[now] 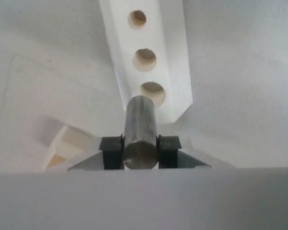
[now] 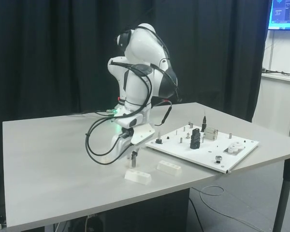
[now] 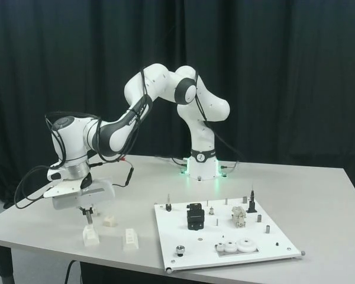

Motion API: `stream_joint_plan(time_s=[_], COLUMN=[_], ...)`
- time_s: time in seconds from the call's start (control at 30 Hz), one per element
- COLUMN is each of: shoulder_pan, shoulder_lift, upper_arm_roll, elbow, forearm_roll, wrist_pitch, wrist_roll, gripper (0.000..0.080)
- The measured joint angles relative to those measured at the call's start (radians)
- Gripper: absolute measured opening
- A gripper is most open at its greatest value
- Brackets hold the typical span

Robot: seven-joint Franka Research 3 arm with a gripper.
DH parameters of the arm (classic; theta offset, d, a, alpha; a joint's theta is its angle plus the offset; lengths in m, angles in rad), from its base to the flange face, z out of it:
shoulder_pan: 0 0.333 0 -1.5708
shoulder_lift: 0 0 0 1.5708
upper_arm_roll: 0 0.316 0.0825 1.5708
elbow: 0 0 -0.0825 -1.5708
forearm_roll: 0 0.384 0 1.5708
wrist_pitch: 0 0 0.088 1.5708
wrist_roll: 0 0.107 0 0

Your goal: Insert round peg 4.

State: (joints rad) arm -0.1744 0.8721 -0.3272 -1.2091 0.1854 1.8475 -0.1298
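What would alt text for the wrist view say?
The gripper holds a grey round peg between its black fingers, just above a white block with a row of three visible holes, on the grey table.

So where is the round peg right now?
The peg is held in the hand, just above the white block with holes, near the table's front edge, away from the white board.
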Motion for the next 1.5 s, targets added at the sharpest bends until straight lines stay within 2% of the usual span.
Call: stream_joint_plan(time_s=[0.2,0.37,1.5], shoulder_pan=[0.005,0.005,0.007], shoulder_lift=[0.0,0.0,0.0], upper_arm_roll=[-0.008,-0.009,-0.013], elbow=[0.024,0.033,0.037], forearm_roll=[0.0,0.0,0.0], wrist_pitch=[-0.032,-0.038,-0.041], wrist_roll=[0.01,0.012,0.023], gripper=[0.0152,0.0151,0.0151])
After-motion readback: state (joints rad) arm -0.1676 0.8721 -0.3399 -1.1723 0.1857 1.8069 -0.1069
